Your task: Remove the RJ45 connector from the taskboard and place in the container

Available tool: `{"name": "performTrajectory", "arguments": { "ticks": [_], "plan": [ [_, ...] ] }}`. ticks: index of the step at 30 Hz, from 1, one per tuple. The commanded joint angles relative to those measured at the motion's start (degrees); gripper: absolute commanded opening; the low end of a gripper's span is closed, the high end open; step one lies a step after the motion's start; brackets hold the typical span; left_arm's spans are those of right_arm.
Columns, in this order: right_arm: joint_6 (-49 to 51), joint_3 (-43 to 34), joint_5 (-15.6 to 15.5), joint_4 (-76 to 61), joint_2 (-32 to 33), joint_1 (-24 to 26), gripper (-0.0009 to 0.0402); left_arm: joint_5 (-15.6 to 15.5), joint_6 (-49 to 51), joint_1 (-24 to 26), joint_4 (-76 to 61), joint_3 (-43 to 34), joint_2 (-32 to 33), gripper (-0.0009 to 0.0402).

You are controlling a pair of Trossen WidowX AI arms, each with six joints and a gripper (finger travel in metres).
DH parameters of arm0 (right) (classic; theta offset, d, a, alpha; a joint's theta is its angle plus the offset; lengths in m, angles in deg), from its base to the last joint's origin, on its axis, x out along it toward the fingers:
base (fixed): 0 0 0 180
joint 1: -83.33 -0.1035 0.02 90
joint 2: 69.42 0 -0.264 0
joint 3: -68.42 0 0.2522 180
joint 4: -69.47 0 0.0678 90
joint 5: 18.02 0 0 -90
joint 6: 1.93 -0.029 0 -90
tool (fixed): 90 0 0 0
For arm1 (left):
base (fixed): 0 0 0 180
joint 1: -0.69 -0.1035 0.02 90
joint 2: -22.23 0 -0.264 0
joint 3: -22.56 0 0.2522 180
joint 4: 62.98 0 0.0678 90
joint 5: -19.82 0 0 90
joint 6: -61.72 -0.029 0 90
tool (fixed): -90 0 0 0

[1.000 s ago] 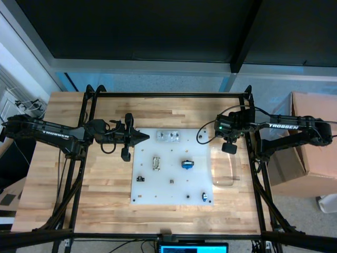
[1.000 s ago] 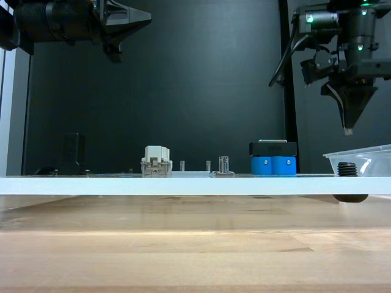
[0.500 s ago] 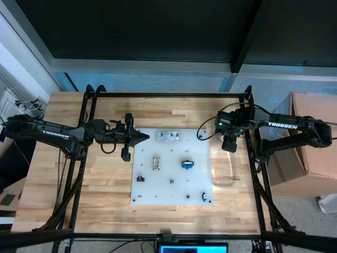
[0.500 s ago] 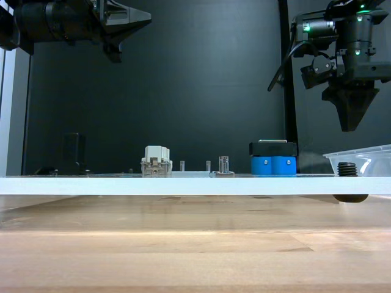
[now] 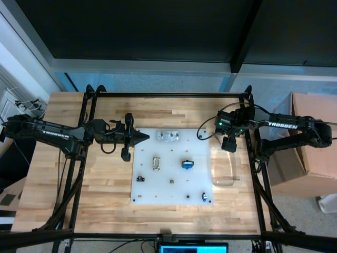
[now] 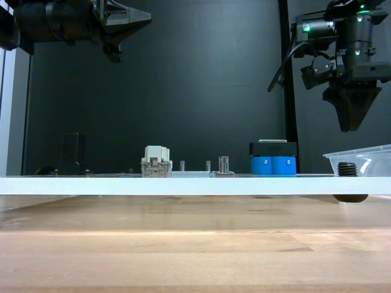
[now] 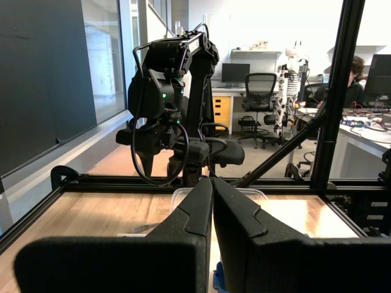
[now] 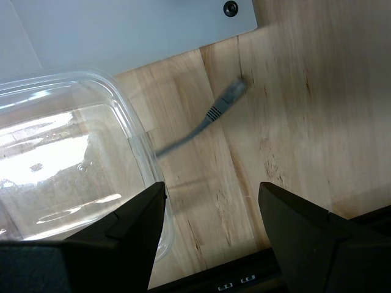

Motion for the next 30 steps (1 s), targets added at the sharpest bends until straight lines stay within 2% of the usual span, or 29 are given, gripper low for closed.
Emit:
{"name": "performTrajectory", "arguments": {
  "ticks": [1,6,10,15,24,28,30],
  "plan": [
    [-0.24,-0.04,0.04,0.00,0.04,-0.07,0.0209,0.02,-0.02,0.00,0.00,0.00,0.00,0.0000],
    [-1.73,-0.07,0.04,0.24,0.04,-0.04,0.0209,0.02,-0.02,0.00,0.00,0.00,0.00,0.0000],
    [-8.57,-0.37,0.44,3.10,0.39,0.07,0.0208,0.02,-0.02,0.00,0.02,0.00,0.00,0.0000],
    [-7.89,-0.46,0.02,4.00,3.58,2.23,0.0208,0.02,-0.02,0.00,0.02,0.00,0.02,0.0000],
    [9.92,-0.46,-0.24,6.69,10.03,5.05,0.0208,0.02,-0.02,-0.02,0.02,0.00,0.00,0.0000],
    [21.92,-0.46,-3.10,7.30,11.32,5.27,0.0208,0.02,-0.02,0.00,0.02,0.00,0.02,0.0000],
    [27.47,-0.46,-3.06,7.69,11.45,5.35,0.0208,0.02,-0.02,0.00,0.00,0.00,0.00,0.0000]
  ]
}}
